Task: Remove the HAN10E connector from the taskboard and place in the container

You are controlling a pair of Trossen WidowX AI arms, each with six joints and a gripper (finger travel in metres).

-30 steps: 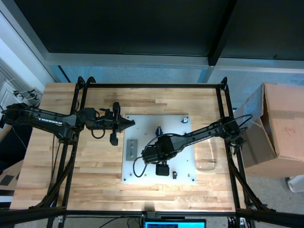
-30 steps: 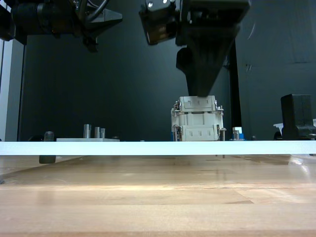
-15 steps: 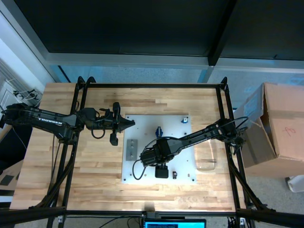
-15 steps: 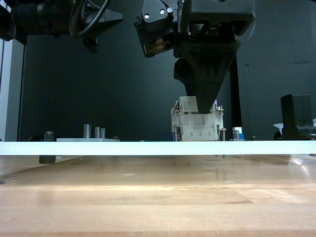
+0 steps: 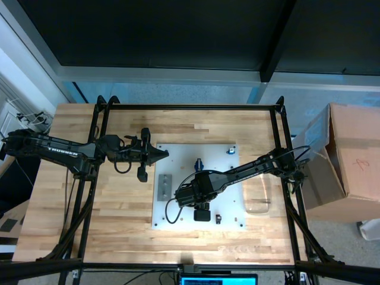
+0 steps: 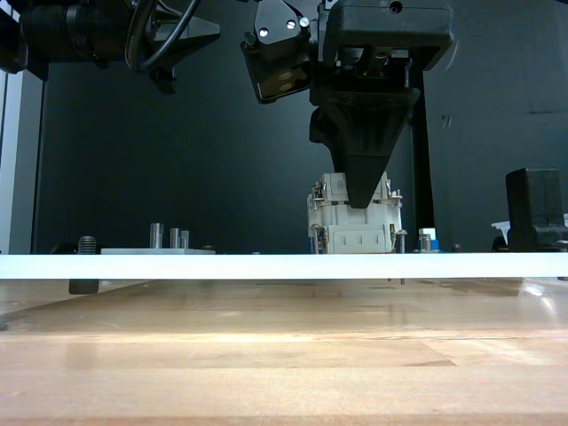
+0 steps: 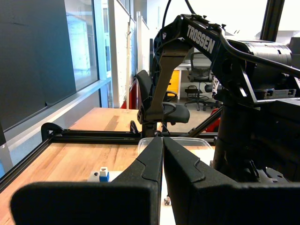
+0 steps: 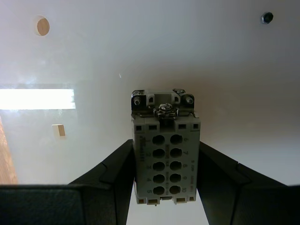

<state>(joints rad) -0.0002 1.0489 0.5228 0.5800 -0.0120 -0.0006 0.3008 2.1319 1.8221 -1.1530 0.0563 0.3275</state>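
Both arms: matt black links and joints, with white TROSSEN lettering (image 7: 201, 38) on the links.

Left gripper (image 5: 161, 153), over the table (image 5: 119, 208) left of the board (image 5: 228, 178): black fingers (image 7: 150, 161) tapering to wedges.

Right gripper (image 6: 359, 191), over the board at the HAN10E connector (image 6: 353, 232): the same black tapered form. The boxy black housing above it carries silver screw heads (image 6: 264, 33).

Black cable loops (image 5: 122, 167) are noted at both wrists.

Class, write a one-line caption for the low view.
Right hand low over the connector standing on the board; left hand, shut, hangs high at left.
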